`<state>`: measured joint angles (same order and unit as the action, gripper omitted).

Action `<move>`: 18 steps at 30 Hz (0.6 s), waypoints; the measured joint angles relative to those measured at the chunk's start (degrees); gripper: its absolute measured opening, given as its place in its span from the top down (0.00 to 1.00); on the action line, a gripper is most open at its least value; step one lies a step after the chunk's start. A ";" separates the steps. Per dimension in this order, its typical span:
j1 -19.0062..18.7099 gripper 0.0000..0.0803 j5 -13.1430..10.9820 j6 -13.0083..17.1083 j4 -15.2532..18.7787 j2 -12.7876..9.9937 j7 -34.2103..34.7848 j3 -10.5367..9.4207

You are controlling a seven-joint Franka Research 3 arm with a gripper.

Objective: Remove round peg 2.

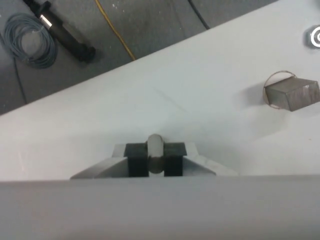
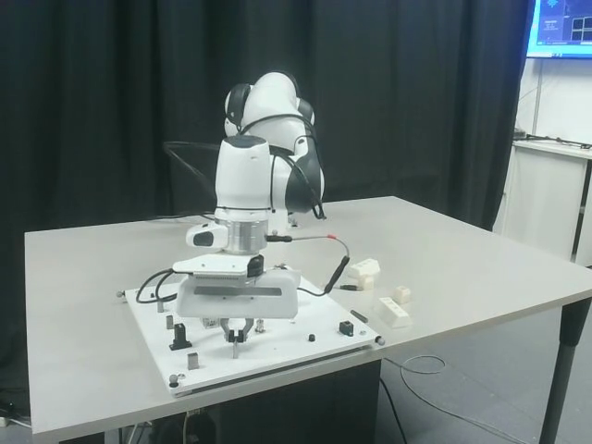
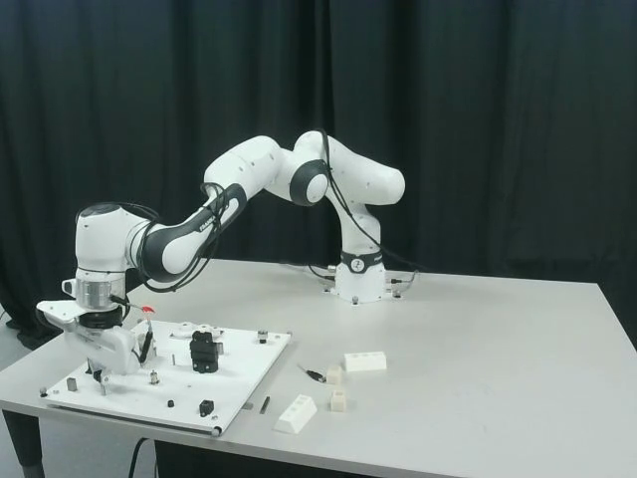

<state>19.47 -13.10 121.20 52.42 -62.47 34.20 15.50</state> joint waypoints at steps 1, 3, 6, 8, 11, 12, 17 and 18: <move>0.00 0.93 0.00 -0.14 -0.12 0.00 0.00 0.03; -0.02 0.93 0.00 -0.38 -0.36 0.01 0.00 0.09; -0.09 0.93 0.00 -0.80 -0.82 0.05 0.00 0.23; -0.20 0.93 0.00 -1.24 -1.30 0.10 0.00 0.51; -0.47 0.93 0.00 -1.88 -2.18 0.13 0.00 1.13; -0.54 0.93 0.00 -2.19 -2.44 0.17 0.00 1.27; -0.71 0.93 0.00 -3.82 -3.50 0.53 0.00 1.50; -0.72 0.93 0.00 -4.00 -3.63 0.59 0.00 1.50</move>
<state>18.76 -13.09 117.20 48.79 -61.88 34.19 17.00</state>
